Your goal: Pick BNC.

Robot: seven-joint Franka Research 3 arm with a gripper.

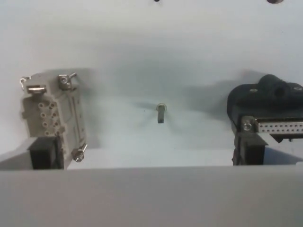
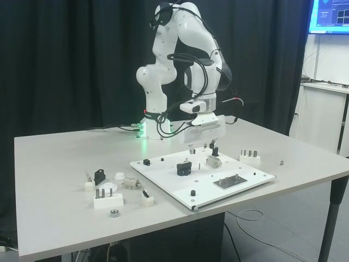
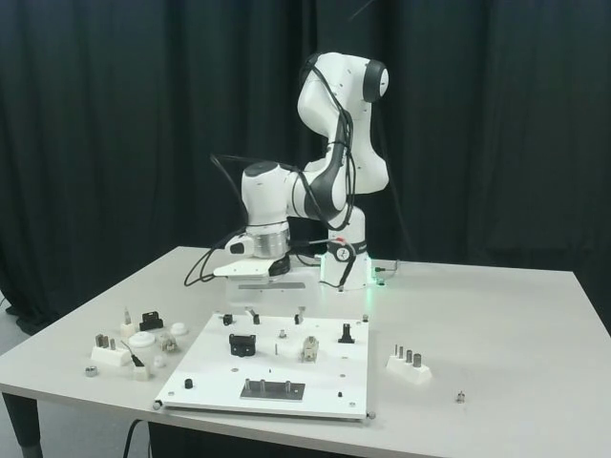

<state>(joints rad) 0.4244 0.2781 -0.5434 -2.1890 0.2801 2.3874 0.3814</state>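
Wrist view: the BNC (image 1: 161,113), a small upright metal post, stands centred beneath the gripper (image 1: 147,163), whose 2 fingers are spread wide. We judge it light, rigid, slippery; grasp its barrel sides squarely.

My gripper (image 3: 260,307) hangs above the rear edge of the board (image 3: 325,399), which lies on the tabletop (image 3: 506,324). Below me, a small pin (image 1: 161,113) stands between two connectors (image 1: 52,120) (image 1: 267,118).
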